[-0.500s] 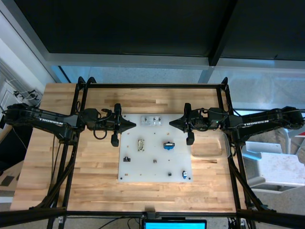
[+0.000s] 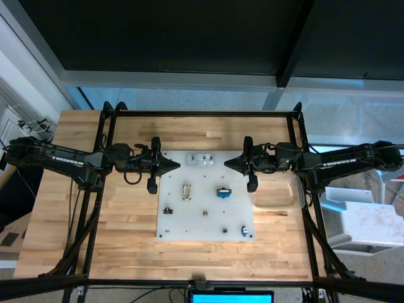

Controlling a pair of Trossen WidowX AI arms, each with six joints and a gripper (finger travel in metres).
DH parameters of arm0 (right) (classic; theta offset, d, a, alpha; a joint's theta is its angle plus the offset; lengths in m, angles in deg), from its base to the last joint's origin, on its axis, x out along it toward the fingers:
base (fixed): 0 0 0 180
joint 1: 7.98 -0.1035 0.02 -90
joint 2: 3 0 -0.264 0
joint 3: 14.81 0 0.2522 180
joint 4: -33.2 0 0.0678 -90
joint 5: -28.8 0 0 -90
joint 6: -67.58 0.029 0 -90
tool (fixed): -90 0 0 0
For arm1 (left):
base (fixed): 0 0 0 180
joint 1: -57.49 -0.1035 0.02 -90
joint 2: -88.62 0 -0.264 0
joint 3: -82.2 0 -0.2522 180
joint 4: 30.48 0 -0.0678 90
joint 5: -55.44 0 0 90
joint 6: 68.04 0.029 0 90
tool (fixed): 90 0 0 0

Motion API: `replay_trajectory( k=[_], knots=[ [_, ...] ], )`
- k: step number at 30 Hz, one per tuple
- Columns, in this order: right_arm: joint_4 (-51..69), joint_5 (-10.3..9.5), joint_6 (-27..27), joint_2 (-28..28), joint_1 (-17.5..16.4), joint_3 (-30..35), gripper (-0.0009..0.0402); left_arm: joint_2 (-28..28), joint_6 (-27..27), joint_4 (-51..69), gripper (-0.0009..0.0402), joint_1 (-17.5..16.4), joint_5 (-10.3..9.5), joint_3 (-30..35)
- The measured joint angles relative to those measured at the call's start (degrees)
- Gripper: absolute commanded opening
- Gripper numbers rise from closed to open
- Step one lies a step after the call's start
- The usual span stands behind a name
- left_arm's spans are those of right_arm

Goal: Unfasten the M12 fastener and place in the container

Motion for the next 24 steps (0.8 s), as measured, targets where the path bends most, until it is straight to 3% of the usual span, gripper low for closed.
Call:
replay_trajectory(
  k=[2,6,14,19,24],
  knots=[
    [5.0,0.33,0.6,0.0,-0.6,1.9,0.0,0.0,0.0,0.0,0.0,0.0,0.0,0.0],
    [19.8,4.63,1.1,-0.3,-3.4,7.3,0.0,0.0,0.0,0.0,0.0,0.0,-0.02,0.0],
    [39.1,4.9,8.7,-5.4,-8.9,18.4,0.0,0.0,0.0,0.0,0.0,0.0,-0.02,0.0],
    [50.1,7.3,12.8,-10.6,-11.5,26.4,0.0,0.0,0.0,0.0,0.0,0.0,-0.02,0.0],
    [63.3,7.56,19.2,-16.7,-12.4,35.2,0.0,0.0,0.0,0.0,0.0,0.0,-0.02,0.0]
  ],
)
